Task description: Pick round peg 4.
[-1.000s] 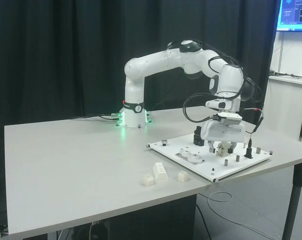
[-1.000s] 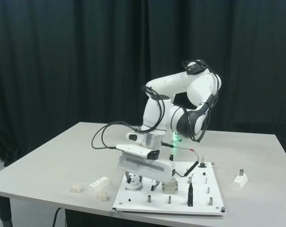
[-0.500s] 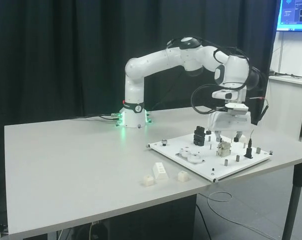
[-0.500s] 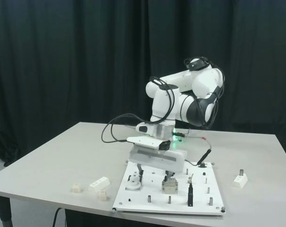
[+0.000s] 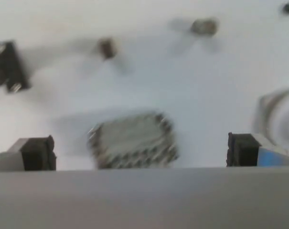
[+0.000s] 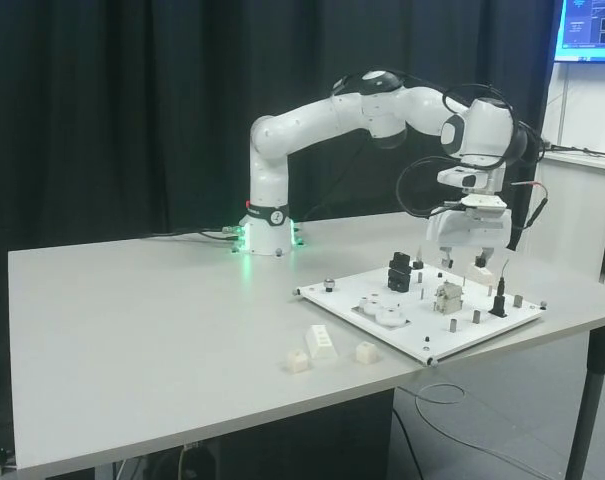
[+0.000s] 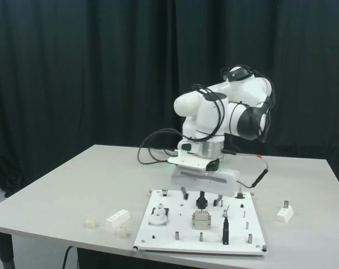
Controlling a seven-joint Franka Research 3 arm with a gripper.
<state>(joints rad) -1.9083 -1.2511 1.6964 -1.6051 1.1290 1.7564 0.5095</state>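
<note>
Round peg 4 is sitting somewhere among the small upright pegs on the white board [image 6: 422, 345], and you are not being shown which one: several short pegs are standing near the board's edges, such as one [image 7: 201, 236] by its front rim, and none is carrying a readable mark. Your gripper [image 6: 466, 262] is hanging above the board, clear of everything on it, its two black fingertips [image 5: 38, 153] spread wide apart and grasping nothing. In the wrist view, a grey metal connector block [image 5: 132, 140] is lying on the board directly between those fingertips, with two small pegs [image 5: 107, 47] standing beyond it. In the second room view that same block [image 7: 201, 219] is sitting near the middle of the board, just below the gripper, beside a black plug [image 7: 226, 230].

Judging by this, you are looking at a task barely begun: no peg is being held or touched, all visible pegs are standing in their holes, and the arm is hovering over the wrong part. Finding the right peg, lining up over it, descending, closing and lifting are all remaining. Three small white blocks [image 6: 322, 344] are lying on the grey table [image 6: 132, 310], just off the board.
</note>
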